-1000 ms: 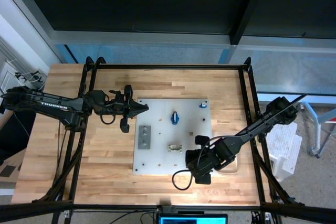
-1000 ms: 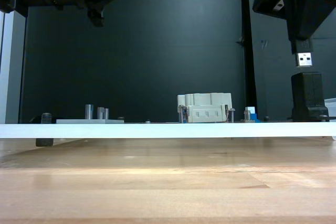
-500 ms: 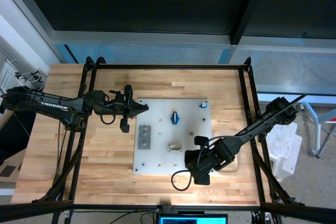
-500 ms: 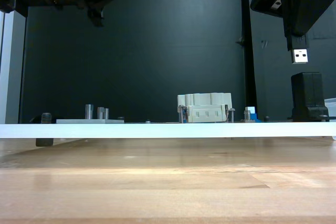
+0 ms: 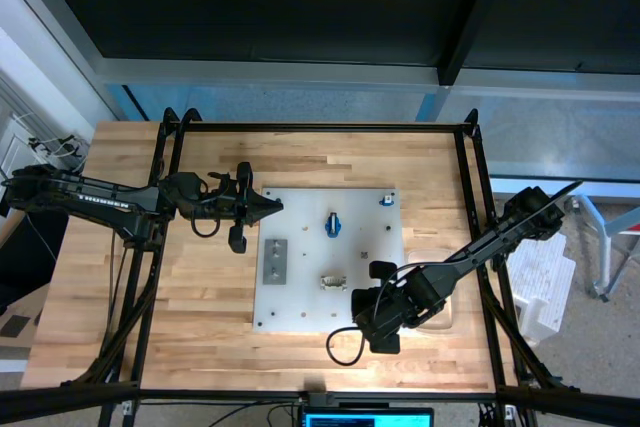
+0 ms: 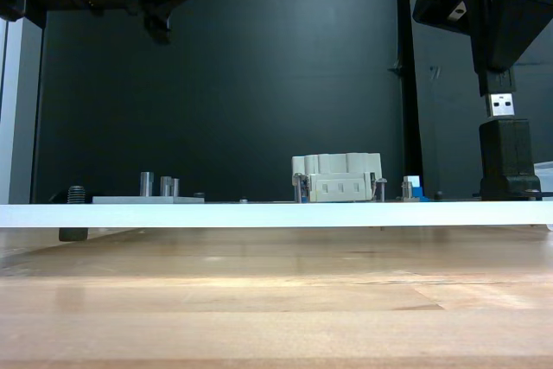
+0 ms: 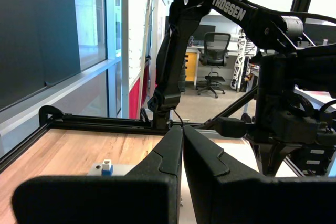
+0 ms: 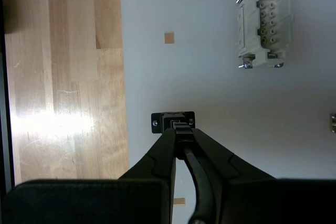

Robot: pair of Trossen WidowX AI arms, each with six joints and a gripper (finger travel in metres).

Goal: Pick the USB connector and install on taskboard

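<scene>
I see one USB connector (image 6: 502, 103) clamped in the right gripper (image 8: 181, 132), just above the single black socket (image 6: 506, 157) near the taskboard's (image 5: 300, 247) near edge. Left gripper (image 5: 272, 205), fingers (image 7: 164, 153) together, hovers above its left edge.

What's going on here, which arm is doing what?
The right gripper holds the USB connector, jaws shut on it, plug pointing down. The plug tip sits just at the mouth of the black socket near the front right of the taskboard, and it is not pushed in yet. The left gripper hangs high over the board's far left corner, jaws shut and holding nothing.
</scene>
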